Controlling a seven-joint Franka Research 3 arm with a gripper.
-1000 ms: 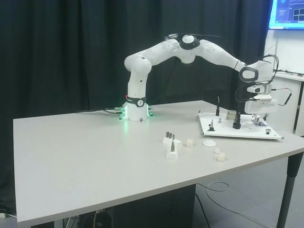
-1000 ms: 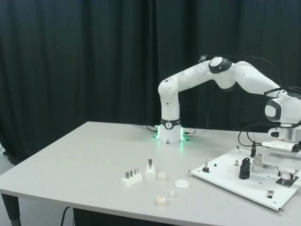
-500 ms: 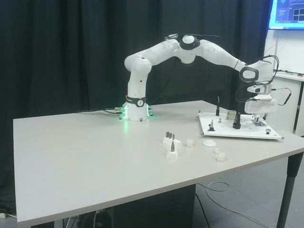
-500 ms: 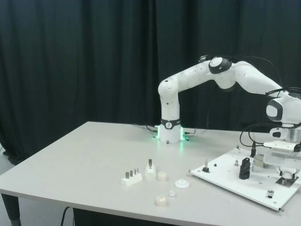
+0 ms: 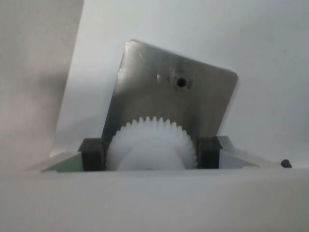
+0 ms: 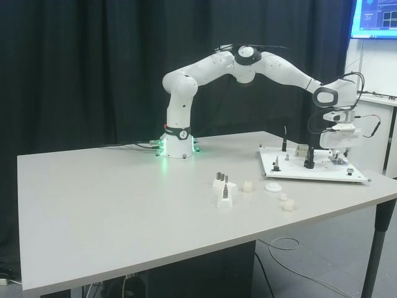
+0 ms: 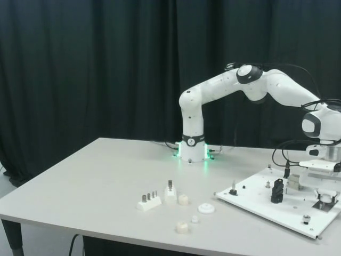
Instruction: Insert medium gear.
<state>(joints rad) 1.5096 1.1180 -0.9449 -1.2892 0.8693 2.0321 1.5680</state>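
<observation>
In the wrist view a white toothed medium gear (image 5: 150,144) sits between my two black fingers (image 5: 91,153), and my gripper (image 5: 150,154) is shut on it. Just beneath the gear lies a grey metal plate (image 5: 169,92) with a small dark hole (image 5: 181,82). The room views show the gripper (image 6: 338,154) (image 7: 325,197) hanging low over the far end of the white assembly board (image 6: 291,171) (image 7: 256,205). The gear itself is hidden in both room views.
A black part (image 6: 308,162) (image 7: 276,192) and thin pegs stand on the board. Loose on the grey table lie a large white gear (image 6: 273,187) (image 7: 206,208), a peg holder (image 6: 222,185) (image 7: 148,201) and small white pieces (image 6: 287,203) (image 7: 182,228).
The gripper has risen slightly and shifted a little over the board's end; the loose parts on the table have not moved.
</observation>
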